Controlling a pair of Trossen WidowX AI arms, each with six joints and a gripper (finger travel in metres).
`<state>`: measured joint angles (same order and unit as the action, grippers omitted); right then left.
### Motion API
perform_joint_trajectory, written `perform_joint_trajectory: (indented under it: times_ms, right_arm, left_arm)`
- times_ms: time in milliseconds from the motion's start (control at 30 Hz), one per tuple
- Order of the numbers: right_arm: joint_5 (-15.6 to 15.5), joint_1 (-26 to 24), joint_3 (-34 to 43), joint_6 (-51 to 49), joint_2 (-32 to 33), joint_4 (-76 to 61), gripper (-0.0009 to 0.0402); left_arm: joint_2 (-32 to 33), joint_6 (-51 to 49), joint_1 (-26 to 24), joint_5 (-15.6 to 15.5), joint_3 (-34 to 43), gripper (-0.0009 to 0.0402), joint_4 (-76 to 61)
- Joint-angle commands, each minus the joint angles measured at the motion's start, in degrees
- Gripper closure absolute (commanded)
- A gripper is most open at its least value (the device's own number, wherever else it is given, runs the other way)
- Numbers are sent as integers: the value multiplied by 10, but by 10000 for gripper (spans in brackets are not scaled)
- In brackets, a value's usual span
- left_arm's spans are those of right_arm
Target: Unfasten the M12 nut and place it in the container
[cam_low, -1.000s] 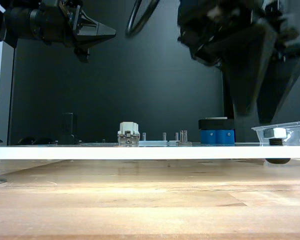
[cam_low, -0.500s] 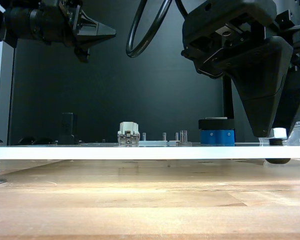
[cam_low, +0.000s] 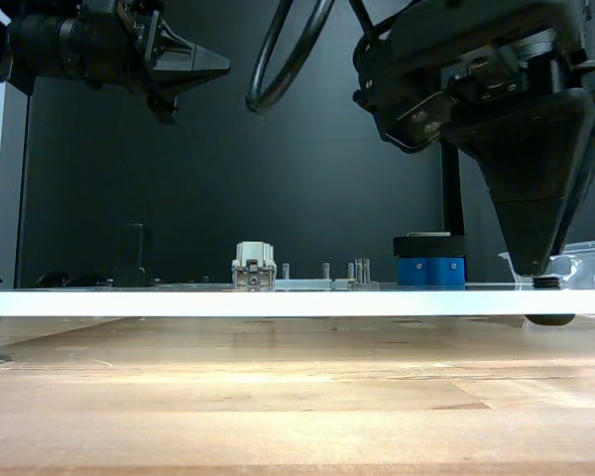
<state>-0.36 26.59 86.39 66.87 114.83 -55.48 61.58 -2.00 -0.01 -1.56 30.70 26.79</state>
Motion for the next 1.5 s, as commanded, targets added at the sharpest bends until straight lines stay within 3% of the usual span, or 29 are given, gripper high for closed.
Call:
perform_joint_trajectory:
  times_ms: [33, 667, 900, 1100, 1367, 1500]
  right_arm:
    - [-18, 0, 0, -101, -1, 0, 381]
    - [-27, 0, 0, -590, -21, -1, 382]
    - [-23, 0, 0, -594, -53, -16, 382]
    - [-16, 4, 0, -483, -77, -42, 376]
    - [23, 21, -4, -437, -90, -66, 340]
    - [69, 38, -26, -395, -104, -63, 300]
  left_arm:
    - [0, 0, 0, 0, 0, 393, 0]
    - [0, 0, 0, 0, 0, 393, 0]
    - [0, 0, 0, 0, 0, 393, 0]
    - [0, 0, 0, 0, 0, 393, 0]
    - [0, 0, 0, 0, 0, 393, 0]
    - [0, 0, 0, 0, 0, 393, 0]
